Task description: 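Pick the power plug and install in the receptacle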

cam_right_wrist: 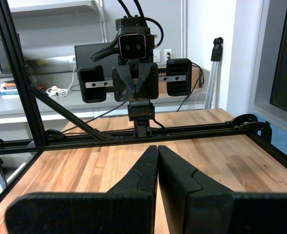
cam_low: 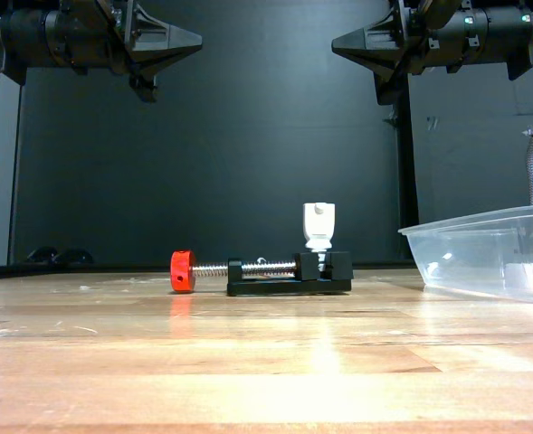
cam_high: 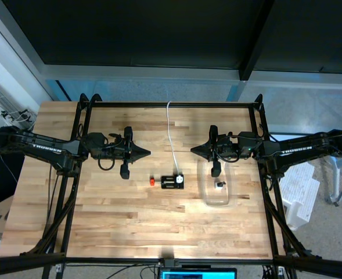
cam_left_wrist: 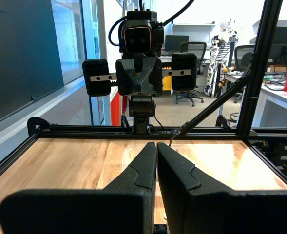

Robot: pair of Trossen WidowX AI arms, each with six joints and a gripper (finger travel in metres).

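Left gripper [cam_high: 148,153]: hovering high over the table [cam_high: 101,221], left of centre, fingers pressed together, gripping nothing.
Right gripper [cam_high: 193,150]: hanging opposite and pointing at it, likewise closed and empty.
Power plug [cam_high: 218,186]: lying inside the clear tray [cam_high: 217,204], below the right gripper.
Receptacle [cam_high: 179,179]: sitting mid-table, just beside the tray.

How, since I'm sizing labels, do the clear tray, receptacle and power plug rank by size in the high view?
1. clear tray.
2. receptacle, vise included.
3. power plug, lying in the tray.
Left gripper and right gripper, both shut, hover above, left and right of the receptacle.
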